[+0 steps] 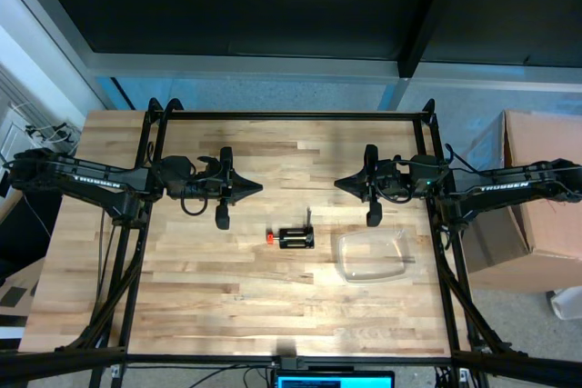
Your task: Remove the USB-C connector from the USB-C receptacle and place in the container
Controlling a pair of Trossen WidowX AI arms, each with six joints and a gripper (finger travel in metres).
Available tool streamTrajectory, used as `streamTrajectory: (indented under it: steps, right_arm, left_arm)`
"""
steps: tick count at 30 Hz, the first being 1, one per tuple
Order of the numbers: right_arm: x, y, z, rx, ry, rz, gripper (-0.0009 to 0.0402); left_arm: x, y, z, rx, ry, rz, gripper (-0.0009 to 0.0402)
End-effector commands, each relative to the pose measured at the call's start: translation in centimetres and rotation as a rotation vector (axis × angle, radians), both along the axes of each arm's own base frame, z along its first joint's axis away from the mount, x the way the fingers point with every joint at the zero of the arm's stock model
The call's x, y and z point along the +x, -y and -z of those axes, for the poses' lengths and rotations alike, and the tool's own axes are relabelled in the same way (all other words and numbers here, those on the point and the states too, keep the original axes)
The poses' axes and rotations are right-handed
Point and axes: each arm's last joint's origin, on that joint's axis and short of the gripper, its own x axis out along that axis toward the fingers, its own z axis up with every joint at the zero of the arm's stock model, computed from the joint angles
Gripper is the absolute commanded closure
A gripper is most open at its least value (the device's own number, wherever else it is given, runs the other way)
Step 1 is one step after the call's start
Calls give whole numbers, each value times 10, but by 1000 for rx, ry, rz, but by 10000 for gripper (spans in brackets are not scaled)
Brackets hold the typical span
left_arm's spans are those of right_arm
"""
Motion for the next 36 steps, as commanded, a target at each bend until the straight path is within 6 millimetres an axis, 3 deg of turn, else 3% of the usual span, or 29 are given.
streamTrajectory:
  steps: [1,19,23,29,36]
  right_arm:
    - [0,0,0,1,2,0,393]
    - [0,0,-1,10,7,-1,393]
    - [0,-3,0,99,-2,-63,393]
    - [0,-11,0,112,-189,-70,393]
    - [-7,-23,-13,116,-387,-71,393]
  left_arm:
    - [0,0,0,0,0,0,393]
    - [0,0,0,0,0,0,393]
    - [0,0,0,0,0,1,393]
    - [0,0,0,0,0,0,393]
    - [0,0,0,0,0,0,393]
